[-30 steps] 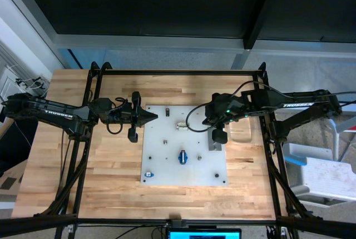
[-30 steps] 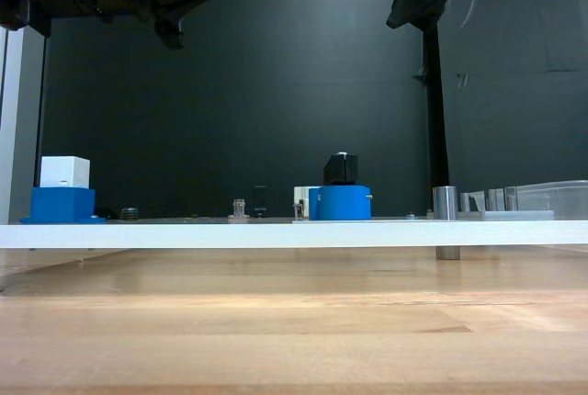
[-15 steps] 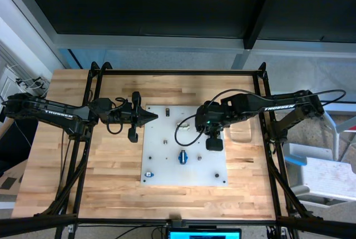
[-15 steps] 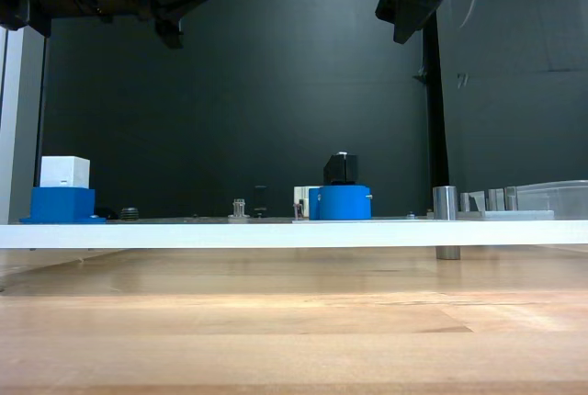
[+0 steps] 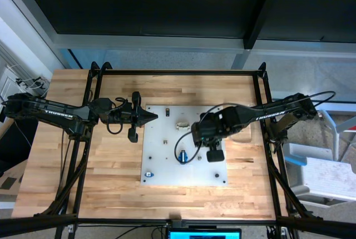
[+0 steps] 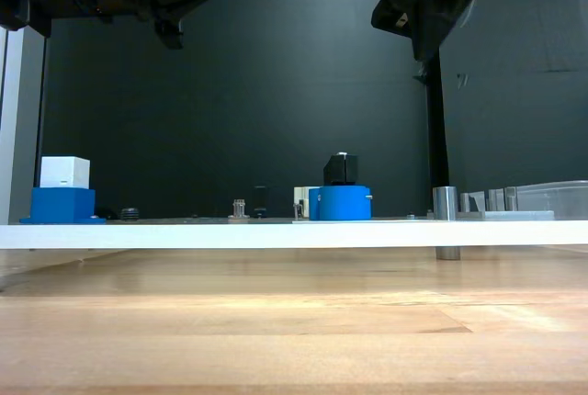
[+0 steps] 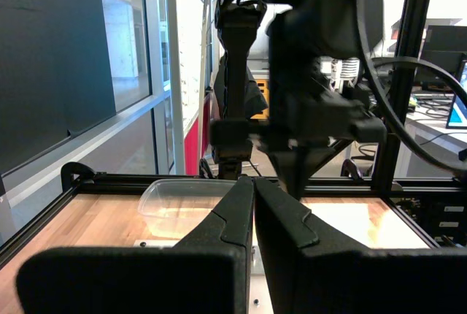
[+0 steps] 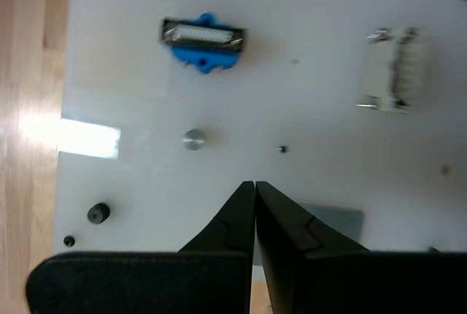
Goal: Pick the 16mm cylinder and place it in the container
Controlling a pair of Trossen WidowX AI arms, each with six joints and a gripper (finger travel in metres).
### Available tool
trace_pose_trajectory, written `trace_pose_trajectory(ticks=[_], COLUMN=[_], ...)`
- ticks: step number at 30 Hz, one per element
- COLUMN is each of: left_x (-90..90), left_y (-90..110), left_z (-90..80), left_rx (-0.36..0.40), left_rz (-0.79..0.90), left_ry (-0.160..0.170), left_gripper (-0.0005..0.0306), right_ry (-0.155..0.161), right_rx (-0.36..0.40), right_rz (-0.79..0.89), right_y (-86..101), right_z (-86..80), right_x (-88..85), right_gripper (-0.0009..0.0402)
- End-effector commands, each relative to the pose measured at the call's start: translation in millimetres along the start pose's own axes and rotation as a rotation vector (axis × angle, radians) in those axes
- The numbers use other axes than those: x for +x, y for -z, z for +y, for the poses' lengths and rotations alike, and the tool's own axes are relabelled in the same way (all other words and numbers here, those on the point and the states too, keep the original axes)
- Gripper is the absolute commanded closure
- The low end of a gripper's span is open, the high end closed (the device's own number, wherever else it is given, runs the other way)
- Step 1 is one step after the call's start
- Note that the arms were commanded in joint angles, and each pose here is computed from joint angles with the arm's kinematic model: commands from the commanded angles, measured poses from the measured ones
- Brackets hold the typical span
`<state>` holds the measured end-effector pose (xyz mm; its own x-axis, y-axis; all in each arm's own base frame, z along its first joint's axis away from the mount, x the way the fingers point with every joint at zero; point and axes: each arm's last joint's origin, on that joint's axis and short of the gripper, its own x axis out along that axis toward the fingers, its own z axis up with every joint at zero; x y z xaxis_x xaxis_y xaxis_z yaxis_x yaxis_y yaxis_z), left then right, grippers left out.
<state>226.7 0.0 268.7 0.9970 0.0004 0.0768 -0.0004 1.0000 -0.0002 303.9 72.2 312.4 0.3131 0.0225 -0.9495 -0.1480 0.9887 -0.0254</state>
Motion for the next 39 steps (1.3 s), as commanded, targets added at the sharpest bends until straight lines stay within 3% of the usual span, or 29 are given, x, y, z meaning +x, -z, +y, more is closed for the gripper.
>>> trace_pose_trajectory(ticks=[1, 6, 15, 21, 39], left_x=[0.1, 0.1, 0.1, 0.1, 0.1], left_y=[0.0, 0.1, 0.1, 0.0, 0.0], left_z=[0.0, 0.0, 0.0, 0.0, 0.0], left_rx=[0.000, 0.000, 0.000, 0.000, 0.000], left_rz=[0.000, 0.000, 0.000, 0.000, 0.000], left_ry=[0.000, 0.000, 0.000, 0.000, 0.000], left_gripper=[0.0300, 0.0300, 0.0300, 0.0300, 0.0300], right_ry=[-0.003, 0.002, -0.001, 0.023, 0.040], right_rx=[-0.024, -0.043, -0.078, -0.107, -0.154], right_rz=[0.015, 0.034, 0.073, 0.091, 0.137], right_y=[-1.6, -2.9, -6.3, -8.1, -11.0], right_z=[5.6, 11.3, 20.0, 24.3, 32.5], right_x=[6.0, 12.4, 27.5, 36.2, 67.5], right_gripper=[0.0393, 0.0375, 0.0295, 0.0257, 0.0216])
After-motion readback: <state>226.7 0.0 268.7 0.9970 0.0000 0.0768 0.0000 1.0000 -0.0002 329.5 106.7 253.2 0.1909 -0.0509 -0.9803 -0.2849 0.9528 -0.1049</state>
